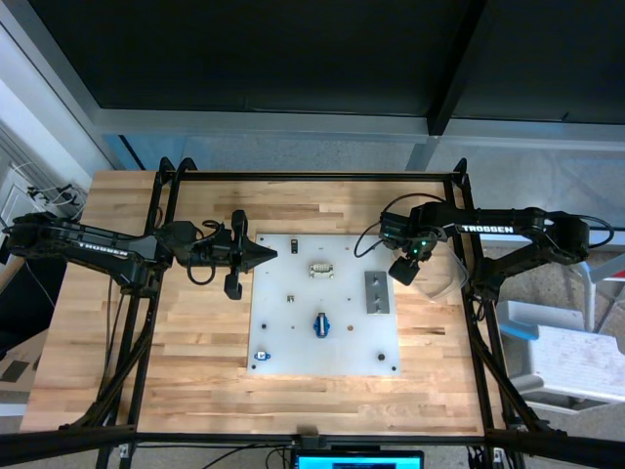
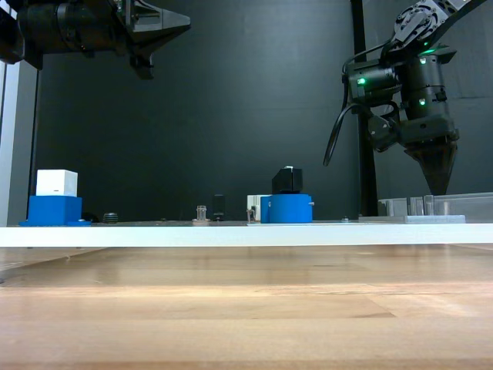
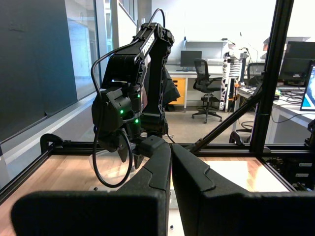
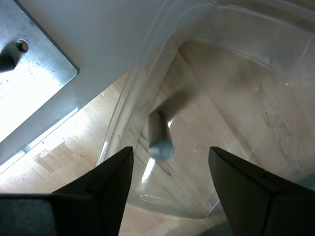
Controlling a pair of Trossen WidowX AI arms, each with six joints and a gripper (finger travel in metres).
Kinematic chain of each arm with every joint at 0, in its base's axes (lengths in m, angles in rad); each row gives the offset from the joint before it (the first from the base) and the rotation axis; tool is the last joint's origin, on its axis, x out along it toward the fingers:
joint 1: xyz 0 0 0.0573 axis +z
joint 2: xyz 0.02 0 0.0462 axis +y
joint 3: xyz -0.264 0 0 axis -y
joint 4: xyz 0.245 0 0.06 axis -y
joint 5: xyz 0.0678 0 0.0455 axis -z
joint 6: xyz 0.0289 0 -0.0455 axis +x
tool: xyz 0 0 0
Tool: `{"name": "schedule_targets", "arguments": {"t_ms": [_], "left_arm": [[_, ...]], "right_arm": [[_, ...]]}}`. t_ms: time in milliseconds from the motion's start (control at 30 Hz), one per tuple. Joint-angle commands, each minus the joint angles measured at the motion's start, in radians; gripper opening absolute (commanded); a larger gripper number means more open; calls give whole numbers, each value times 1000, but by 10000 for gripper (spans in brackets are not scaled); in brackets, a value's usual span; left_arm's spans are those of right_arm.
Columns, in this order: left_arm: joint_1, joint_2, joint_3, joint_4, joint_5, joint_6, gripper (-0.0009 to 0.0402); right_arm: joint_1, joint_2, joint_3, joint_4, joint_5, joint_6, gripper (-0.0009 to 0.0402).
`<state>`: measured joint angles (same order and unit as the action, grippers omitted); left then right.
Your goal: Pick the 16mm cylinder and place it in the container
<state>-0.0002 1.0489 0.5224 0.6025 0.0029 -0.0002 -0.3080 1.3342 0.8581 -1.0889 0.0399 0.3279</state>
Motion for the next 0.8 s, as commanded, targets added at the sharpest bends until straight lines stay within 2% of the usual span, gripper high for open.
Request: {"name": "schedule_targets", "arguments": {"t_ms": [33,400,800], "left_arm": [[0,0,0,0,0,0,0],[0,0,0,0,0,0,0],[0,0,0,0,0,0,0]], "right_arm": [[0,-6,0,0,3,1,224],[1,-73,41,-53,3,10,224],[3,-107,164,-174,3,35,224]]}}
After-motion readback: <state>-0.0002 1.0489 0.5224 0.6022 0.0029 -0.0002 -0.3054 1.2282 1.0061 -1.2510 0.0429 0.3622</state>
